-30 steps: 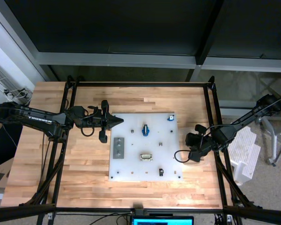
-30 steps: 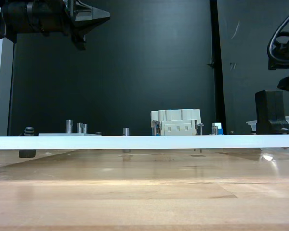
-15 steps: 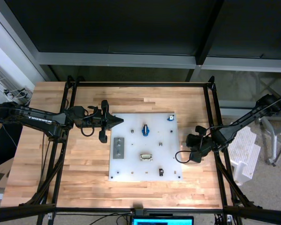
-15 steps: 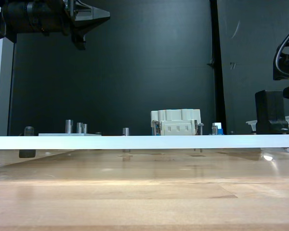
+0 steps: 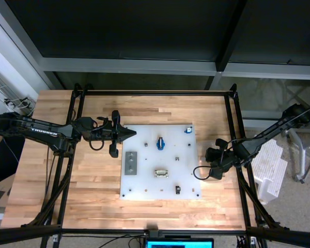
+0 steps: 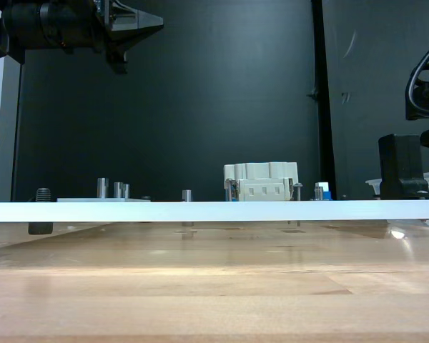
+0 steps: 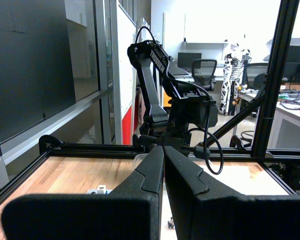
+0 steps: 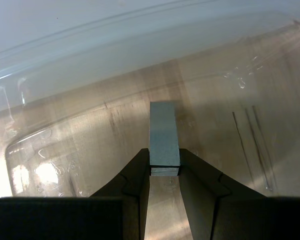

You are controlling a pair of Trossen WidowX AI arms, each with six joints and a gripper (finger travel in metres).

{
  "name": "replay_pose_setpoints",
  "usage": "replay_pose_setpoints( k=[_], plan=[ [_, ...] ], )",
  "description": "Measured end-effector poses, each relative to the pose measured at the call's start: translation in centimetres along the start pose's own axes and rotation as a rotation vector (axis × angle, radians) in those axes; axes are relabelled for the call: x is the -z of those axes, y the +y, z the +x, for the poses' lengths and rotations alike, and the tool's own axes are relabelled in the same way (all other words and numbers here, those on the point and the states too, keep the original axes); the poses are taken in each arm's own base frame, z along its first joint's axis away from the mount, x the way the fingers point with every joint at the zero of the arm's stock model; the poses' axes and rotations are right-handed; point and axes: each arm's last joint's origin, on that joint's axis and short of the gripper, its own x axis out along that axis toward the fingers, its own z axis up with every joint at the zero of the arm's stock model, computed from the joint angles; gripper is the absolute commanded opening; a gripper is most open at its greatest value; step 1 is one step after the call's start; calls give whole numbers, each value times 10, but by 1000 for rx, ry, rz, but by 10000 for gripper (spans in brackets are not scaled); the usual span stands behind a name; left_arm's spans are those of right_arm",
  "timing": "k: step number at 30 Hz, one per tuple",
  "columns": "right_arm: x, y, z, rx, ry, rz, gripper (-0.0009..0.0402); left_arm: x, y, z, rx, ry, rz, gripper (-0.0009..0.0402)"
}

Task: Remove the 16mm bar from the taskboard and place in the container

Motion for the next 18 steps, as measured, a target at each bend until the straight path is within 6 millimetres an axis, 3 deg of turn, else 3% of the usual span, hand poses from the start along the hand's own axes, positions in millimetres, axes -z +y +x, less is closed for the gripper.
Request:
replay_pose_setpoints(
  k=[9, 18],
  plan=[
    [-4, 2, -4, -16, -5, 1, 2, 0, 0, 0, 0, 0, 0, 0],
    [-14, 1, -28, 10, 19, -12, 2, 0, 0, 0, 0, 0, 0, 0]
  ],
)
